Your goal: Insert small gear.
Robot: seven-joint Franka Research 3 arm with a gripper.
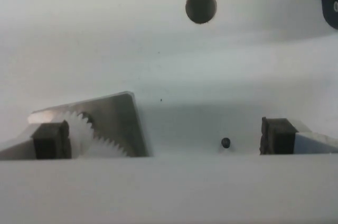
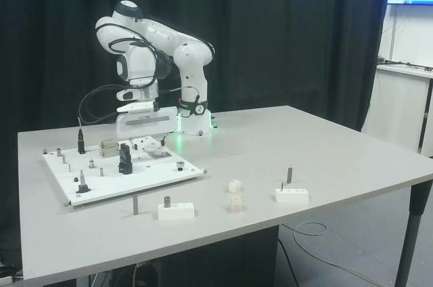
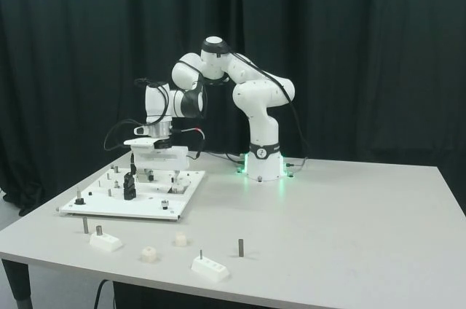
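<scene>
My gripper (image 1: 163, 138) is open, its black pads (image 1: 51, 139) far apart, hovering just above the white assembly board (image 1: 158, 55). A white toothed gear (image 1: 100, 138) lies on a grey metal plate (image 1: 119, 118) next to one pad, not held. Nothing sits between the fingers except bare board and a small black screw head (image 1: 226, 142). A round hole (image 1: 200, 6) shows in the board further off. In the first room view the gripper (image 2: 143, 139) hangs over the board's (image 2: 149, 179) back part. The second room view shows the gripper (image 3: 154, 165) over the board (image 3: 145, 207) too.
Black fixtures (image 2: 125, 158) and short pegs (image 2: 81, 180) stand on the board. In front of it on the grey table (image 2: 325, 145) lie two small white pieces (image 2: 235, 194), two white blocks with pins (image 2: 176, 210) (image 2: 291, 195) and loose upright pins (image 2: 289, 175).
</scene>
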